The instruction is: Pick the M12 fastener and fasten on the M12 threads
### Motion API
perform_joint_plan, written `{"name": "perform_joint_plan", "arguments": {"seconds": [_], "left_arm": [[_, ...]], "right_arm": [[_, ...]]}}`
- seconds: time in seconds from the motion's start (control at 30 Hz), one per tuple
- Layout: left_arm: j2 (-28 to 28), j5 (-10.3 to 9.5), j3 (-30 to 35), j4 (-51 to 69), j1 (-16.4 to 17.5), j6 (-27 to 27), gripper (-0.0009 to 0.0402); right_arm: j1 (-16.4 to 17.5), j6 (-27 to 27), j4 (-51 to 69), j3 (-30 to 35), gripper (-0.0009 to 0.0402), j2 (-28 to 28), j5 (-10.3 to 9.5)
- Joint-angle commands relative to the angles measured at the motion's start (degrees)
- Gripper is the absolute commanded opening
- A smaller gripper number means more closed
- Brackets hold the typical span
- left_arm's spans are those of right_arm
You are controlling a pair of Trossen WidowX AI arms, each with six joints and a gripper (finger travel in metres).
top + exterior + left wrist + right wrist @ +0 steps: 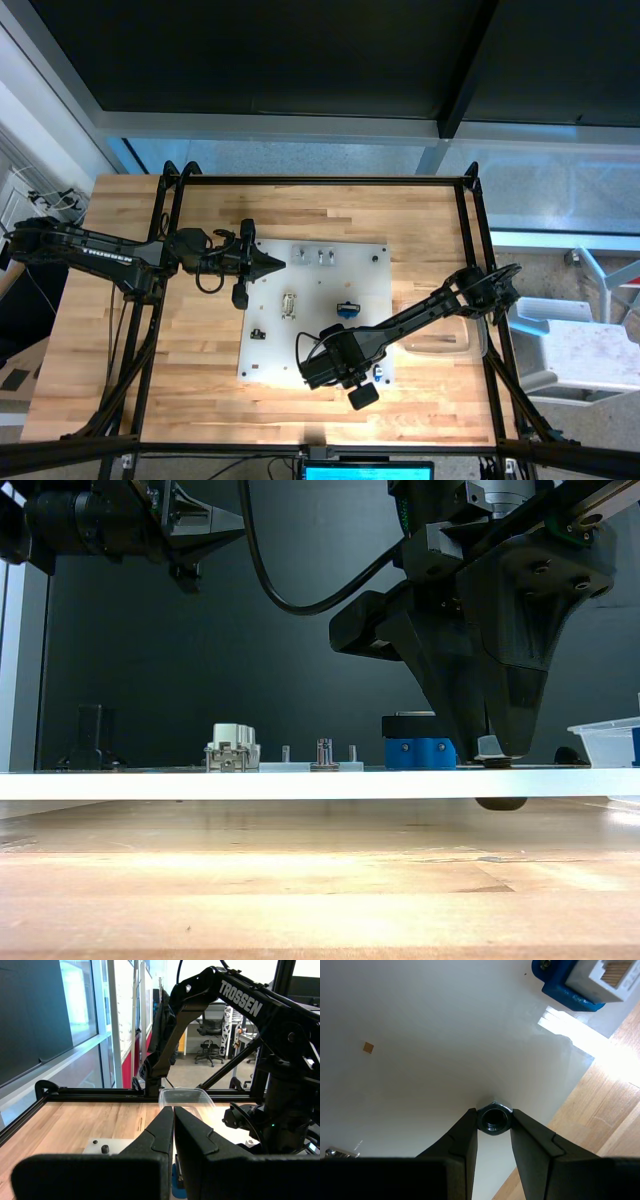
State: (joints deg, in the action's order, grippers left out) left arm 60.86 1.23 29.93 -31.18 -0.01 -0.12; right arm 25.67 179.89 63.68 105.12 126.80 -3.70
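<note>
Table (130,390) carries white board (275,335). Left gripper (280,263) hangs over the board's far left corner, fingers pressed together, empty. Right gripper (492,754) stands at the board's near right edge, clenched on M12 nut (494,1120) at board level; seating on its stud cannot be determined.

The nut (494,1121) is shown as dull grey metal with a dark threaded bore, clamped between the matt black plastic fingers of the right gripper (494,1113) at the board's (420,1035) near right. The board is finished smooth, white and glossy. The left gripper (173,1110), held over the board's far left edge with fingers together, is made alike. The table (420,210) is pale grained wood, the tray (186,1094) clear plastic.
</note>
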Motion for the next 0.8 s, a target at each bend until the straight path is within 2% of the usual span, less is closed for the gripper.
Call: {"name": "perform_joint_plan", "arguments": {"seconds": [0.03,0.1,0.23,0.33,0.43,0.8], "left_arm": [[0.0,0.02,0.0,0.0,0.0,0.0,0.0000],[0.0,0.02,0.0,0.0,0.0,0.0,0.0000],[0.0,0.02,0.0,0.0,0.0,0.0,0.0000],[0.0,0.02,0.0,0.0,0.0,0.0,0.0000],[0.0,0.02,0.0,0.0,0.0,0.0,0.0000],[0.0,0.02,0.0,0.0,0.0,0.0,0.0000]], "right_arm": [[0.1,0.1,0.1,0.0,0.0028,0.1,-0.35],[0.1,0.1,0.1,-0.1,0.0028,0.1,0.02],[0.1,0.3,0.2,-0.1,0.0028,0.1,2.64],[0.1,0.2,0.2,-0.1,0.0028,0.1,2.91],[0.1,0.2,0.4,-0.1,0.0028,0.1,4.15],[0.1,0.2,0.9,-0.1,0.0028,-0.1,4.72]]}}
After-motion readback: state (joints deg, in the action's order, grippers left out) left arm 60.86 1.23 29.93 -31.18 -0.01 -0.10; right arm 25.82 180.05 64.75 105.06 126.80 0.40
